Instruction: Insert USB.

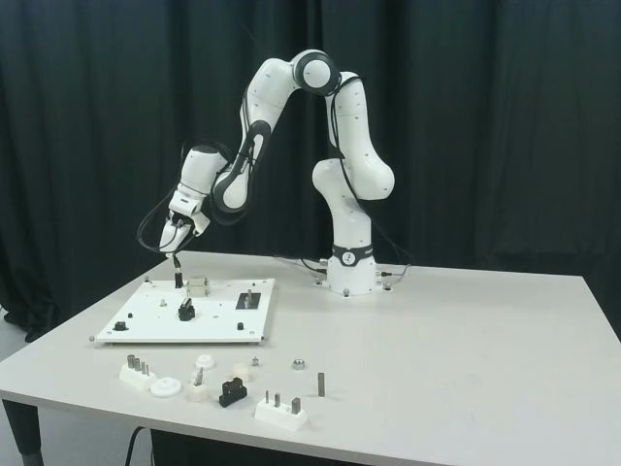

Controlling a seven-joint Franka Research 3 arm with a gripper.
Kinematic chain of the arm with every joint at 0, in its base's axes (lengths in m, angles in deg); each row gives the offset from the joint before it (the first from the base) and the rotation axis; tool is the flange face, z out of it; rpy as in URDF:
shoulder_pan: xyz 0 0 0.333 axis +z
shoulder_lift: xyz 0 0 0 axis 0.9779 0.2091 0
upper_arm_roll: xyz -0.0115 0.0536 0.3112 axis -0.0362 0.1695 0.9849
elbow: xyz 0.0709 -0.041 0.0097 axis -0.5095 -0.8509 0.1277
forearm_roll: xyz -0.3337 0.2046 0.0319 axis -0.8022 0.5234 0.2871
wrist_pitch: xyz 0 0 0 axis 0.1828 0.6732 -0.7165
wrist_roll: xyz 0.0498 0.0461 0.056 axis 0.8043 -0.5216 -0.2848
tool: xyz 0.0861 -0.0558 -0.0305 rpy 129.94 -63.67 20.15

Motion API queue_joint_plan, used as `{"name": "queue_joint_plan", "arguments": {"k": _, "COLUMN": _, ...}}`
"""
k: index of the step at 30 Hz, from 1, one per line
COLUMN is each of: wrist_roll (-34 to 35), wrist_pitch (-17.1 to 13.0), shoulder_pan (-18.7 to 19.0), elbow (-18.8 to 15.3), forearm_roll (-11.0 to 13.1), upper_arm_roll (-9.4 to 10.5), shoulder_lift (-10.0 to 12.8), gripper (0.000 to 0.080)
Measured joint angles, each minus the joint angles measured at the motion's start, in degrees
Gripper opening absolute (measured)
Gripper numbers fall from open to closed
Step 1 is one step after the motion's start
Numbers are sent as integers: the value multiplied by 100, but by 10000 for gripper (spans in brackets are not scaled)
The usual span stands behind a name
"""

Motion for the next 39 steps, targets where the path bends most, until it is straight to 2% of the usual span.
{"name": "queue_joint_plan", "arguments": {"k": 26, "wrist_roll": -71, "wrist_pitch": -24, "shoulder_pan": 1, "elbow": 25, "forearm_roll": 0, "upper_arm_roll": 60, "shoulder_lift": 25, "gripper": 25}}
{"name": "queue_joint_plan", "arguments": {"k": 39, "wrist_roll": -70, "wrist_pitch": -166, "shoulder_pan": -1, "elbow": 42, "forearm_roll": 2, "upper_arm_roll": 81, "shoulder_lift": 219, "gripper": 25}}
